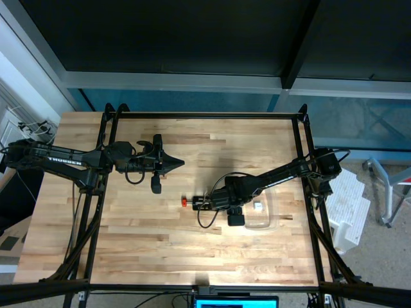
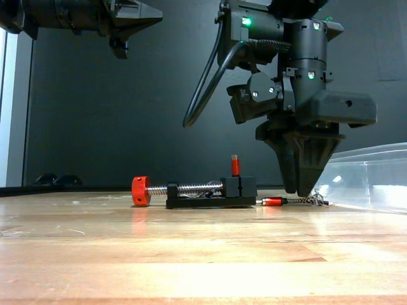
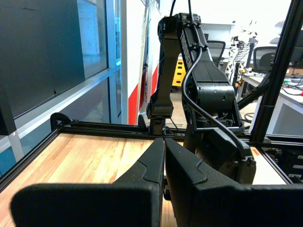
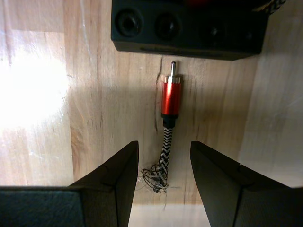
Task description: Pick the rca connector and install on the hub
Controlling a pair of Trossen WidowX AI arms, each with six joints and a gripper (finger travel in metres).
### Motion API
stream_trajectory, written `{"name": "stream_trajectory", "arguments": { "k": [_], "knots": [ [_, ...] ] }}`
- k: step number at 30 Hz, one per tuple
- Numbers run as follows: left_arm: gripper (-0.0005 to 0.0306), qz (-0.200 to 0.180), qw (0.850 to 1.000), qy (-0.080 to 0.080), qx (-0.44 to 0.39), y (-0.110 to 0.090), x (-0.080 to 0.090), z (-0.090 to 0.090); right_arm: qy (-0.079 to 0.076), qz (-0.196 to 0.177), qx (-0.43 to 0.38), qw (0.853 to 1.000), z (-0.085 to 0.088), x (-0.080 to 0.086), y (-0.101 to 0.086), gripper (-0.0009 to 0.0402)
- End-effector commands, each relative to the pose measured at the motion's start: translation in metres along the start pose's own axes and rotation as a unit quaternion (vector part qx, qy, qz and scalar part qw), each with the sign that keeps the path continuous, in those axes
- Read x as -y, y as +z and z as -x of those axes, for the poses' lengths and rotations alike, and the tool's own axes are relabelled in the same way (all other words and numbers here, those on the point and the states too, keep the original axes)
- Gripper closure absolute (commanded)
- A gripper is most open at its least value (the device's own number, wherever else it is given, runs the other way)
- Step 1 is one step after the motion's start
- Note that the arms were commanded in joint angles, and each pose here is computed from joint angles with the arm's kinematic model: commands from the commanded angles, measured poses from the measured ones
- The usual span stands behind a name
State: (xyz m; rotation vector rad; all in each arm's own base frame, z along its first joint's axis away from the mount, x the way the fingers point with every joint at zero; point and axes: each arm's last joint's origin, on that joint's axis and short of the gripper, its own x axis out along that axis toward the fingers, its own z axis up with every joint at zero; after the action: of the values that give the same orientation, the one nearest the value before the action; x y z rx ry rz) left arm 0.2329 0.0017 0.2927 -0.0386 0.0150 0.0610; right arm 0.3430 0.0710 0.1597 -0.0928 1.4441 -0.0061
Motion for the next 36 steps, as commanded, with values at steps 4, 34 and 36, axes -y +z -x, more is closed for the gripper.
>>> {"name": "stream_trajectory", "arguments": {
  "k": [4, 34, 36],
  "knots": [
    [0.0300, 0.000, 1.000, 0.000, 0.000, 0.0001, 0.0000, 0.0000, 0.000, 0.003, -0.001, 1.000, -0.0051, 0.0016, -0.0023, 0.0244],
    [0.0300, 0.000, 1.000, 0.000, 0.000, 0.0001, 0.0000, 0.0000, 0.004, 0.002, 0.000, 1.000, -0.0101, 0.0021, -0.0071, 0.0395],
    [0.0300, 0.000, 1.000, 0.000, 0.000, 0.0001, 0.0000, 0.0000, 0.004, 0.002, 0.001, 1.000, -0.0092, 0.0022, -0.0071, 0.0391]
  ]
}}
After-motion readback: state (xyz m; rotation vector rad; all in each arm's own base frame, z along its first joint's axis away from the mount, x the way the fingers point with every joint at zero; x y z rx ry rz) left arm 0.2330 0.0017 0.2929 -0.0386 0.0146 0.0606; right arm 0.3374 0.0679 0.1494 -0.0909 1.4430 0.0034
